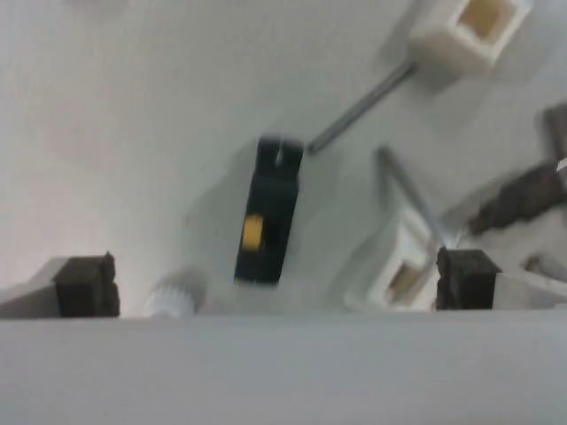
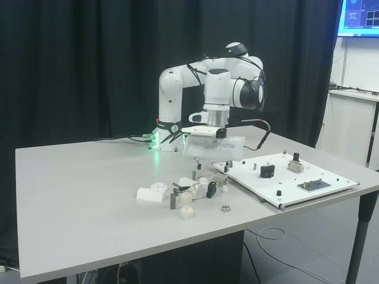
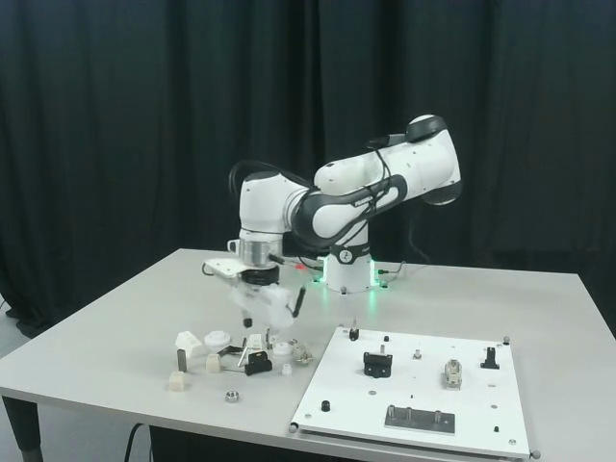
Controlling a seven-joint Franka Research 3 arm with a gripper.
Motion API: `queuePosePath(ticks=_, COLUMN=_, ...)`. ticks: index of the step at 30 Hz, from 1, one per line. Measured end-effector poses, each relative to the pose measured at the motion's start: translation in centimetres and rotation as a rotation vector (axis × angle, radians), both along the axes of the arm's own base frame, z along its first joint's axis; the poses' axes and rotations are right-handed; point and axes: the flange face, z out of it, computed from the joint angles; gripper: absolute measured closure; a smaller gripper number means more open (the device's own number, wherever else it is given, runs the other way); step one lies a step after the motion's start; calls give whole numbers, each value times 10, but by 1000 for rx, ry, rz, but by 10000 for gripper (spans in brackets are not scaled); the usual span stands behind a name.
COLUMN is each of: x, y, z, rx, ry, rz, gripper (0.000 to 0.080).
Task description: Remove square peg 2.
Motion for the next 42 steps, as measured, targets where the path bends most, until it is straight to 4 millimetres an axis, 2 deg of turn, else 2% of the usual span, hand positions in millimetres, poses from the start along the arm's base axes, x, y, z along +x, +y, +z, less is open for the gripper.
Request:
queuePosePath(ticks=6, x=-11, y=25, z=4, rx=30, ry=37, rz=33, gripper=3)
queuePosePath(ticks=17, x=-30, y=87, z=8, rx=65, ry=66, rz=129, gripper=3)
queuePosePath(ticks=30, x=-45, y=166, z=11, rx=67, ry=79, rz=385, gripper=3)
queuePosePath(ticks=36, x=-48, y=191, z=11, rx=47, ry=69, rz=511, gripper=3)
queuePosePath(ticks=42, x=-50, y=206, z=6, rx=26, ry=65, rz=586, gripper=3)
